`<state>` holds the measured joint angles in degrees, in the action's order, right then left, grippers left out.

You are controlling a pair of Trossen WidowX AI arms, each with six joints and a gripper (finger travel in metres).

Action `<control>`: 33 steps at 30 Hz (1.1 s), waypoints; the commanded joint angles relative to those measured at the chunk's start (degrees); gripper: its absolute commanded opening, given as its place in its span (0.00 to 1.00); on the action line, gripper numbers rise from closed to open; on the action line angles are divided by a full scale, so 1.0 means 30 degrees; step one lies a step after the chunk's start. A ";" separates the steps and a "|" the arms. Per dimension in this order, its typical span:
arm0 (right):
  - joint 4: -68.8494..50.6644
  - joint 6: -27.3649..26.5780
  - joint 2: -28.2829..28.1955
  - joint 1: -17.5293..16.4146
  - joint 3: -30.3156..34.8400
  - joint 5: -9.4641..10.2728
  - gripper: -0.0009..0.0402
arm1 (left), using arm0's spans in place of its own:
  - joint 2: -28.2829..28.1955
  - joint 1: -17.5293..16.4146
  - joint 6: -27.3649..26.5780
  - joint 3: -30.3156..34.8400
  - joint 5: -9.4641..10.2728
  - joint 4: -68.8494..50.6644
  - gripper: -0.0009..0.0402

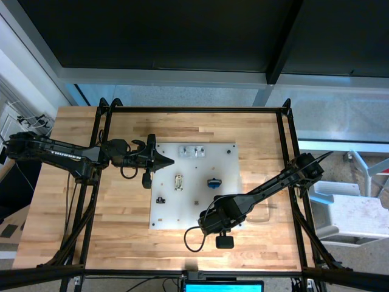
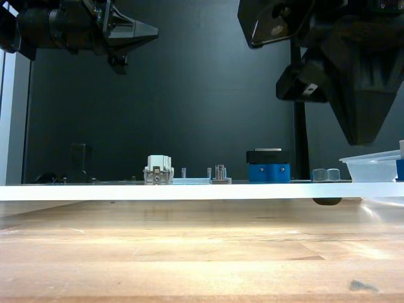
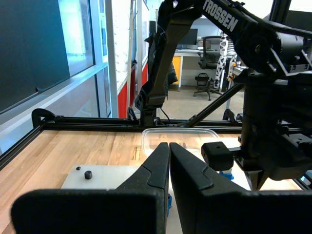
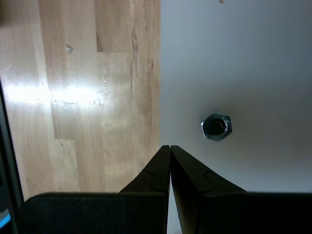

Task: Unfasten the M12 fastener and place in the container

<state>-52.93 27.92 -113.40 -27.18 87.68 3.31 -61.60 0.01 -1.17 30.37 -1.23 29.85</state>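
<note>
The small silver M12 nut [image 4: 216, 126] sits on the white board [image 4: 243, 58] close to its edge. A dark core fills its hole, so it looks to be on its stud. My right gripper [image 4: 169, 147] hangs above the board with its fingers shut together and nothing between them, and the nut lies a little off to the side of the tips. From above, the right gripper [image 1: 209, 224] covers the board's near right part. The clear container [image 1: 260, 213] lies on the table right of the board. My left gripper [image 1: 165, 162] is shut, held high over the board's left edge.
On the board stand a blue and black block [image 2: 268, 167], a white connector [image 2: 158, 170] and a small silver post [image 2: 219, 172]. The container [image 2: 372, 165] shows at the right. A black frame rail [image 1: 194, 109] runs around the wooden table.
</note>
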 commanded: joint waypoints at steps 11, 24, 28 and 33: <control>0.1909 0.0262 -0.0080 0.0262 -0.1581 0.0248 0.02 | 0.0000 0.0000 0.0000 0.0000 0.0000 0.0007 0.02; 0.1399 0.0277 0.0175 0.0321 -0.1581 -0.0772 0.02 | 0.0000 0.0000 0.0000 0.0000 0.0000 0.0000 0.02; 0.1355 0.0270 0.0182 0.0321 -0.1581 -0.0823 0.02 | 0.0000 0.0000 0.0000 0.0000 0.0000 0.0007 0.02; 0.1355 0.0240 0.0168 0.0321 -0.1581 -0.0896 0.02 | 0.0000 0.0000 0.0000 0.0000 -0.0007 0.0007 0.02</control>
<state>-48.90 28.71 -112.88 -26.24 82.91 0.89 -61.60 0.01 -1.19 30.37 -1.23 29.85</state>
